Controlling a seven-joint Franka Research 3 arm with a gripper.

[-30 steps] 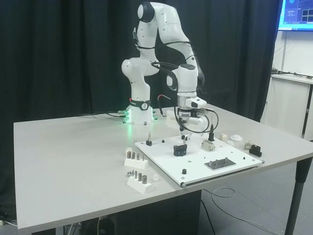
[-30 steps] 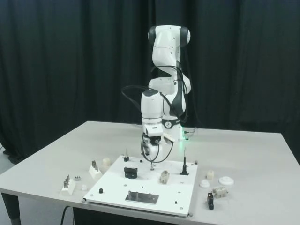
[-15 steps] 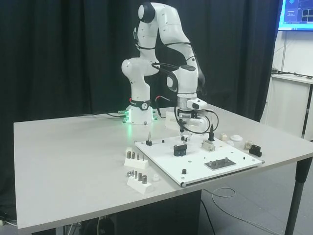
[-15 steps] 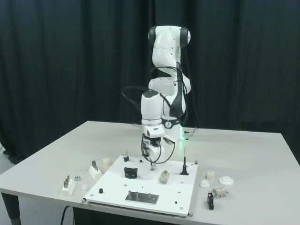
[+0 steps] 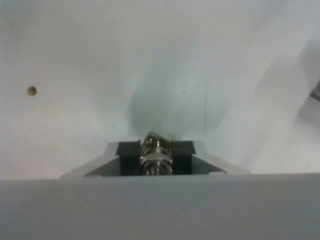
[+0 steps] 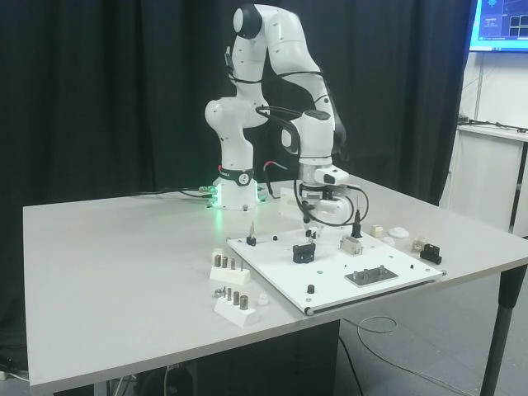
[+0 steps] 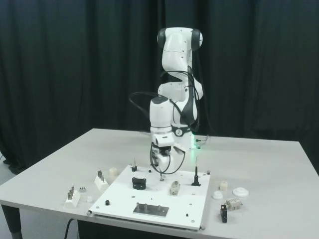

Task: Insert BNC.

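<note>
- The BNC (image 5: 156, 156) is gleaming like polished metal, ridged.
- The pads (image 5: 129, 159) gripping it are looking matt black, rubbery.
- The board (image 6: 330, 268) is showing smooth white, faintly glossy.
- The arm (image 7: 175, 74) is shining as glossy white plastic.
- The curtain (image 7: 75, 64) is hanging as matt black cloth.

Black curtains (image 7: 75, 64) behind grey table (image 6: 107, 247); white cabinet (image 6: 487, 165) beside.

We see a white arm (image 6: 272, 49) with black joints before a black curtain (image 7: 75, 64). The desk (image 6: 115, 247) is plain grey, and the board (image 7: 189, 209) in the lower middle of the frame is white. On it stands a black block (image 7: 139, 183). A green light (image 6: 213, 196) glows at the arm's base. In the wrist view the tool (image 5: 156, 159) has black pads (image 5: 129, 159).
</note>
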